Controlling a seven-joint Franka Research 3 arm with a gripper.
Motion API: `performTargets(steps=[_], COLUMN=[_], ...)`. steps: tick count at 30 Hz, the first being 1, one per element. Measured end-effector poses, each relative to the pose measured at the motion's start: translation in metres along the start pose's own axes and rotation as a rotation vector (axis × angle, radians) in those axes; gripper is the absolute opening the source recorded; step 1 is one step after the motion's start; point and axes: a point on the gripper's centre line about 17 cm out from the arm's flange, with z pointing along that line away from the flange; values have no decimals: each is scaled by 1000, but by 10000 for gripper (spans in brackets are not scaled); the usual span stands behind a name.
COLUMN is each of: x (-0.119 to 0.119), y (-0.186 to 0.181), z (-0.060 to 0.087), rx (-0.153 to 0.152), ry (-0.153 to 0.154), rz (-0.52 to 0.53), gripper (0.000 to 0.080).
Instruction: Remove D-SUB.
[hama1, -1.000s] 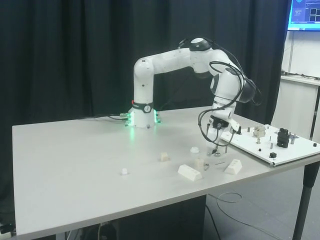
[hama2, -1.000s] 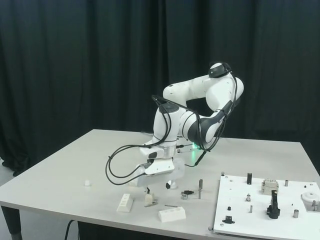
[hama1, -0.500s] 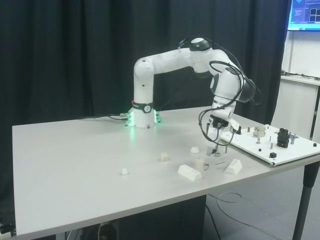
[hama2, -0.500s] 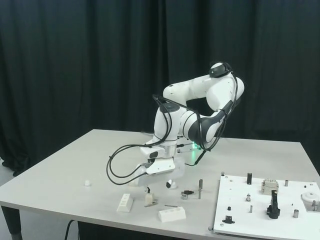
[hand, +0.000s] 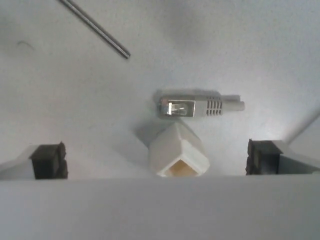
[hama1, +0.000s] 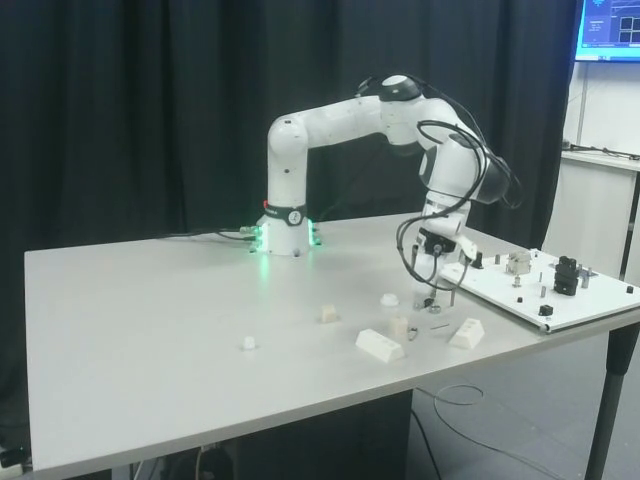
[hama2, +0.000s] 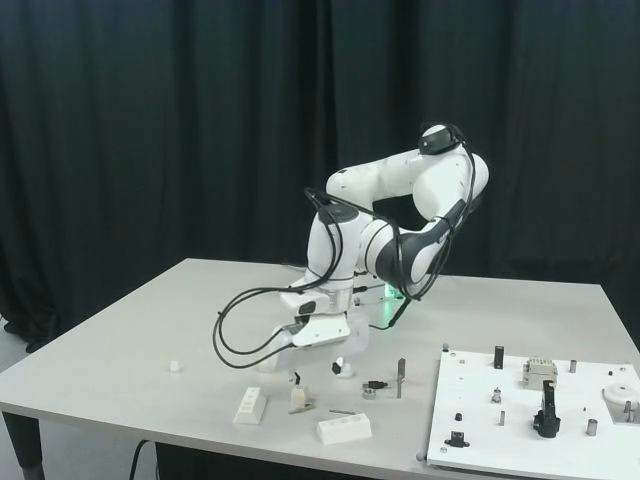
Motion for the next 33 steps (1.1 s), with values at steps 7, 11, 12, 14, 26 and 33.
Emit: performTargets(steps=[7, 11, 12, 14, 26, 33], x=[12, 25, 29, 37, 98, 141], y=[-14, -28, -32, -42, -119, -169], z=[-9, -18, -20, -24, -57, -77], rx=[38, 64, 71, 86, 184, 214], ry=[43, 72, 78, 92, 170, 200], rz=[120, 210, 226, 247, 358, 423], gripper=[800, 800, 800, 800, 800, 800])
